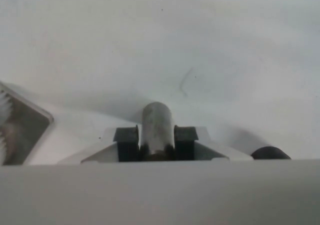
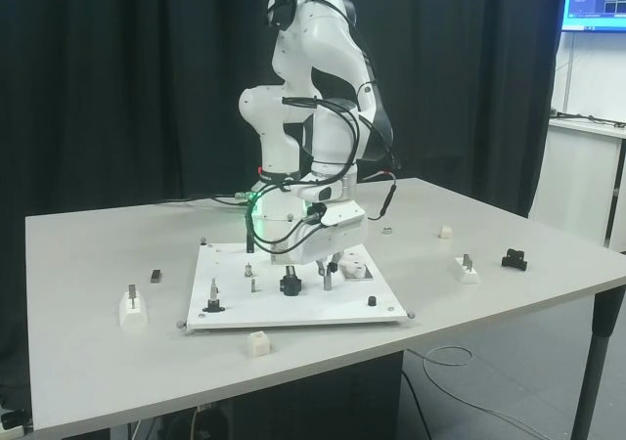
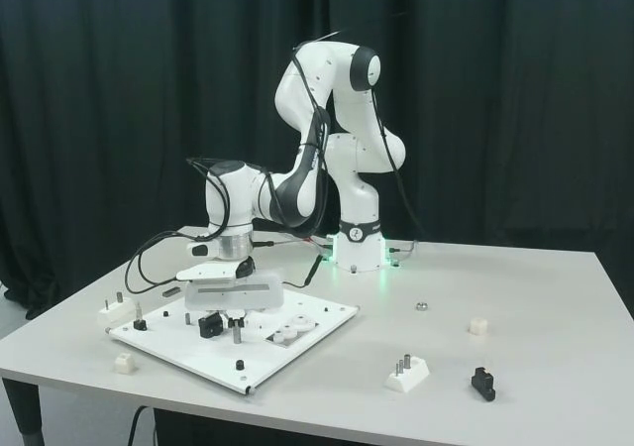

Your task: Insert round peg 4.

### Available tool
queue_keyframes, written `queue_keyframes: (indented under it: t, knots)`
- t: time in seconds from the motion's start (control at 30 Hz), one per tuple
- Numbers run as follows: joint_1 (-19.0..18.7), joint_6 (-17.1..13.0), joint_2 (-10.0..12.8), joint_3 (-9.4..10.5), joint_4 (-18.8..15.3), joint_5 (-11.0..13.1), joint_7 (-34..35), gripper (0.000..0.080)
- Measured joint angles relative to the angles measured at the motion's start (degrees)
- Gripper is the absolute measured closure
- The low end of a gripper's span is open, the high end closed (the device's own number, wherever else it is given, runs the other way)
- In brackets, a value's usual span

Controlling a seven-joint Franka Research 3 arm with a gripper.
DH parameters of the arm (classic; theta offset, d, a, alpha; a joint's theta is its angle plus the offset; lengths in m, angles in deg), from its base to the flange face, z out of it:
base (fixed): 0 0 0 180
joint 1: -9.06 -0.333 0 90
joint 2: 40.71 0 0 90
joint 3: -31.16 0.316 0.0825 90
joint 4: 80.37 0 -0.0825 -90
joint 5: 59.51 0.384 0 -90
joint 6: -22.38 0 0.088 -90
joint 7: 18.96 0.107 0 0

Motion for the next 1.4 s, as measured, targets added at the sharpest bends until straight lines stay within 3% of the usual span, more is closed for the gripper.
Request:
queue_keyframes:
  t: [1.0, 1.23, 1.27, 1.3, 1.33, 1.4]
  knots:
    - [-0.1, -0.4, 1.3, 0.16, 0.9, 1.1, -1.0, 0.0656]
    - [-0.3, 2.1, 0.6, 0.16, 1.5, 1.2, -1.0, 0.0656]
    - [-0.3, 2.6, 0.4, 0.16, 1.6, 1.2, -1.0, 0.0475]
    - [-0.3, 3.1, 0.2, 0.16, 1.7, 1.1, -1.0, 0.0475]
    - [-0.3, 3.6, 0.0, 0.15, 1.8, 1.1, -1.0, 0.0143]
    - [-0.3, 4.5, -0.5, 0.12, 2.0, 1.1, -1.0, 0.0143]
